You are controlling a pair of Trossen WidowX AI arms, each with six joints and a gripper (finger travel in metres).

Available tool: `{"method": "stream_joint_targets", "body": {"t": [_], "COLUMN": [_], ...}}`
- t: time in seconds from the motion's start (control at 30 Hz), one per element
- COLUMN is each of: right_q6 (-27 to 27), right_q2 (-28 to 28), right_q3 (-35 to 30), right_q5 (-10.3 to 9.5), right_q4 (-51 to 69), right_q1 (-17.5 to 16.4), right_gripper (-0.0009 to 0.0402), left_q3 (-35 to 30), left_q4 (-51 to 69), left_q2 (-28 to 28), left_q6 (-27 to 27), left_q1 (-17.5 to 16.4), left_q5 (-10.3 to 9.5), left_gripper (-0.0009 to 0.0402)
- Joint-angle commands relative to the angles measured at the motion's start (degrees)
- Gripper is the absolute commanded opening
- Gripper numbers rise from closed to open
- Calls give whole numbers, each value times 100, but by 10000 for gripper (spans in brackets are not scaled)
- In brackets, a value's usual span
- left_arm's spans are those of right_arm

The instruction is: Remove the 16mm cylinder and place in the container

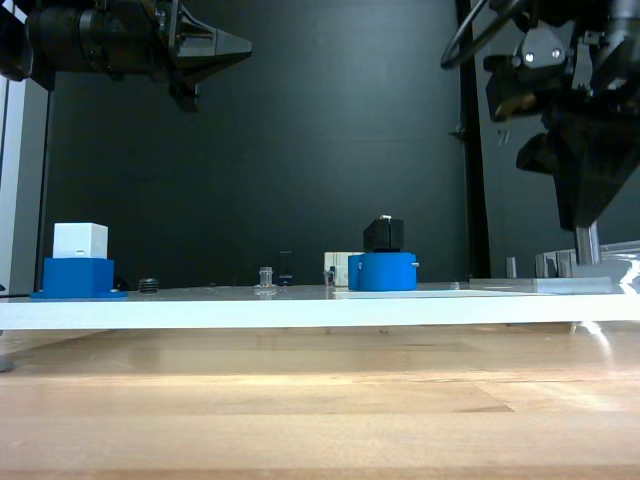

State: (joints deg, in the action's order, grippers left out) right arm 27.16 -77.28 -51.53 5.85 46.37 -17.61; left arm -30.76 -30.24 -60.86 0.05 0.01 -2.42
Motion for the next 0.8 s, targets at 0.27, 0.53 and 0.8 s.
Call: {"method": "stream_joint_targets", "body": {"t": [0.27,0.53,0.8], "right_q6": [-127,-212,-201], "right_q2": [238,262,358], "right_q3": [-914,-1119,-984], "right_q5": [164,212,212], "right_q4": [1130,1355,1384], "right_q1": [2,2,-4], "right_gripper": [0,0,0], "left_q3": [0,0,0], "left_q4": [-2,-2,-2], "left_q2": [0,0,0], "left_q6": [0,0,0], "left_q1": [0,-2,-2], "left_q5": [2,2,2], "left_gripper": [0,0,0]}}
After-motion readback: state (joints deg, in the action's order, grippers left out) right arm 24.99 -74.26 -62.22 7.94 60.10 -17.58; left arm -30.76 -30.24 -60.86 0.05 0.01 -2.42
